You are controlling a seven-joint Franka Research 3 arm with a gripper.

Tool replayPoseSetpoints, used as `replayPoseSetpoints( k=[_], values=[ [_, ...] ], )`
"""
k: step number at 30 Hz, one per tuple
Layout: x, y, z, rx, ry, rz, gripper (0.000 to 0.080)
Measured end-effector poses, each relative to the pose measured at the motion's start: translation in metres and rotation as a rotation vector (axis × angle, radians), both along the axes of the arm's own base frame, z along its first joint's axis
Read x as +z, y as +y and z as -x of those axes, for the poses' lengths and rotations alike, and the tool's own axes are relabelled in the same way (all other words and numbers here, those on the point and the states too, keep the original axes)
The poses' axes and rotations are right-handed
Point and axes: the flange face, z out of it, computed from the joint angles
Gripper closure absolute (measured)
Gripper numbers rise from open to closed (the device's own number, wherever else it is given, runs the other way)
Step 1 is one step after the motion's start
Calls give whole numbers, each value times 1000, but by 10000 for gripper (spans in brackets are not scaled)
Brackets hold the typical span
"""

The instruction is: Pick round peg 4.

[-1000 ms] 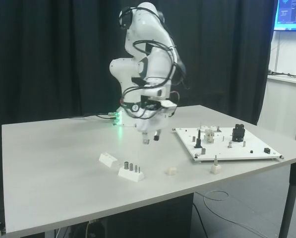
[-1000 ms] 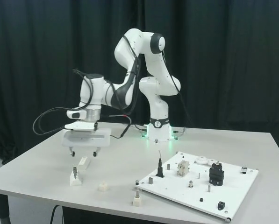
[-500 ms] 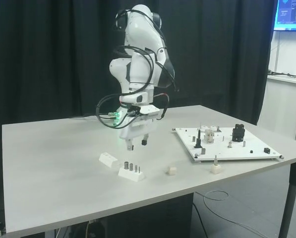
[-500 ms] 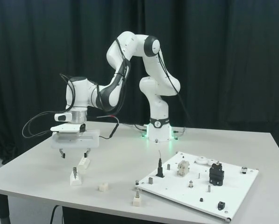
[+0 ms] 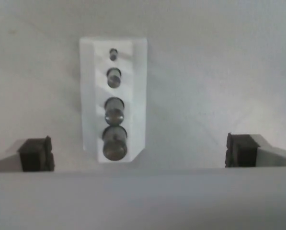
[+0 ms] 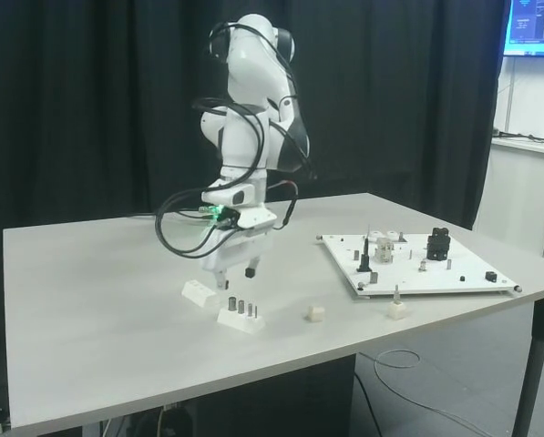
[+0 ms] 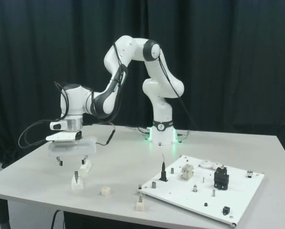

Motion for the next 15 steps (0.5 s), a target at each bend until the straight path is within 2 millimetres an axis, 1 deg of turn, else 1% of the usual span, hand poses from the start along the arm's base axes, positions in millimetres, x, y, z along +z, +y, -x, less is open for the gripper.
replayPoseSetpoints(
  k=[6, 15],
  values=[
    [-12, -7, 2, -4, 7, -10, 3],
    [-32, -9, 4, -14, 8, -24, 3]
  ],
)
